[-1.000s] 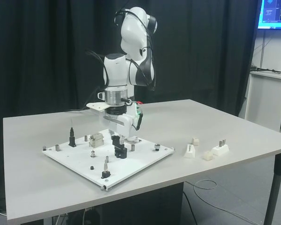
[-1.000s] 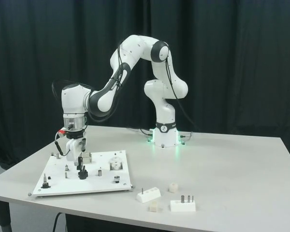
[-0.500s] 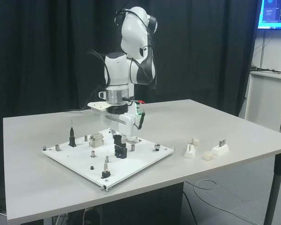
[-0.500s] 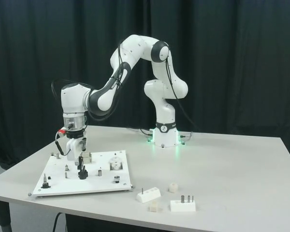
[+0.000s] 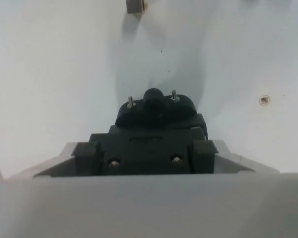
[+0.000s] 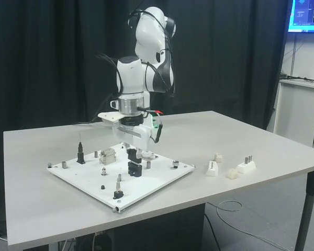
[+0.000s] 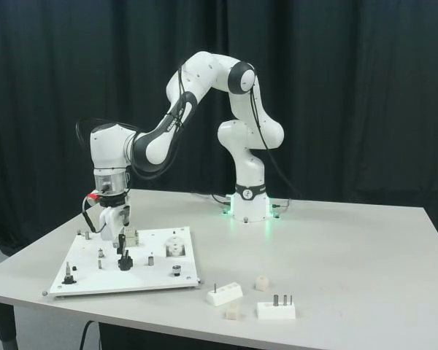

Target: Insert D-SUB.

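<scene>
Tool (image 5: 149, 154) is hovering just above the black D-SUB (image 5: 155, 110) on the white board (image 6: 146, 180); fingers are spread, gripping nothing.

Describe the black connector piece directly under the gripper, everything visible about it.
The black connector piece stands upright on the white board, directly below the gripper. In the wrist view it looks like matte black plastic: a rounded knob in the middle with a thin metal pin on either side. In the room views a gap separates it from the black part held in the gripper, so nothing but the board touches it.
</scene>
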Controlling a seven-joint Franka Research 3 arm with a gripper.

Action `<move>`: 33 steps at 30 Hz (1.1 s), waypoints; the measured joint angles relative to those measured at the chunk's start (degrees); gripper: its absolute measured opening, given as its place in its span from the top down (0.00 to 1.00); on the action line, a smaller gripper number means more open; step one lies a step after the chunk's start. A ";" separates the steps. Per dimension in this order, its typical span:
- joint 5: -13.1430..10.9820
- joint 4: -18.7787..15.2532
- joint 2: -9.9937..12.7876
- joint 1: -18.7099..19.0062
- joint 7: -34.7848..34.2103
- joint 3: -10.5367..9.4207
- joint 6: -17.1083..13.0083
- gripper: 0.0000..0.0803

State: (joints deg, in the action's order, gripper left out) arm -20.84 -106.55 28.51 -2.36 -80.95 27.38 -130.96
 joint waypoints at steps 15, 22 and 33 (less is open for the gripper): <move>0.00 0.01 0.03 0.01 0.80 -0.02 0.21 0.52; -0.05 0.01 0.11 0.01 1.55 -0.05 0.37 0.52; -0.16 0.00 0.20 0.01 1.77 -0.07 0.37 0.52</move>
State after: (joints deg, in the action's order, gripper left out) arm -20.99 -106.55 28.71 -2.34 -79.17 27.31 -130.59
